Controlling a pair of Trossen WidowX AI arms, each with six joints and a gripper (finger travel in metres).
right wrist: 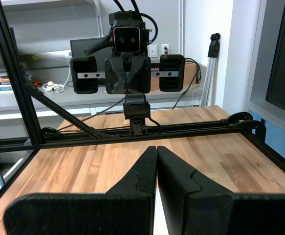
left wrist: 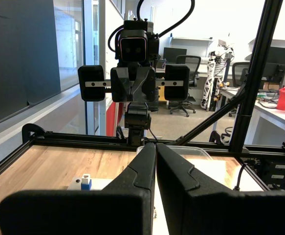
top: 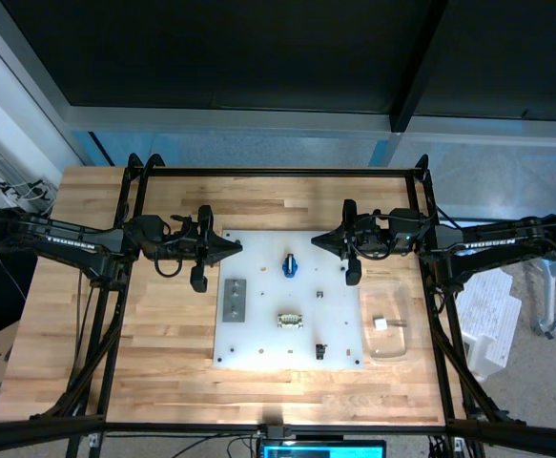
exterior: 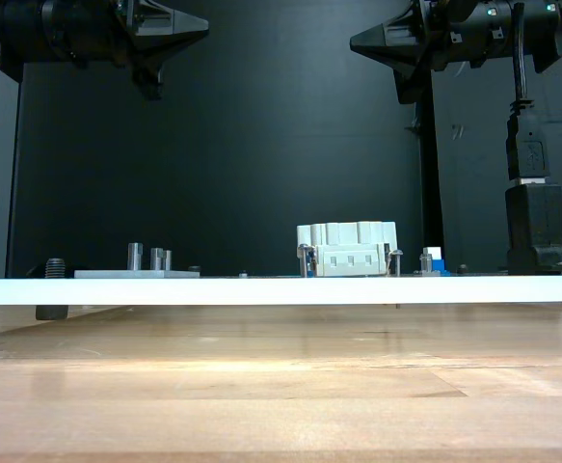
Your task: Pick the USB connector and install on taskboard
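Note:
The USB connector [exterior: 530, 152], a black plug, stands upright on the black port [exterior: 537, 230] in the low view. A bright silver band sits between them, and its black cable [exterior: 520, 58] rises high. From above, the port [top: 321, 350] by the white taskboard's [top: 258, 334] near edge looks dark. Nothing holds the plug. My left gripper [top: 237, 246] hangs raised over the board's far left corner, shut and empty [left wrist: 156, 147]. My right gripper [top: 318, 240] hangs raised over the far right side, shut and empty [right wrist: 157, 148].
A clear tray [top: 401, 348] right of the board holds only the white block [top: 380, 323]. On the board are a blue fitting [top: 290, 264], a grey plate [top: 234, 300] with pegs and a pale multi-pin block [top: 290, 320]. Black frame rails [top: 278, 172] ring the table.

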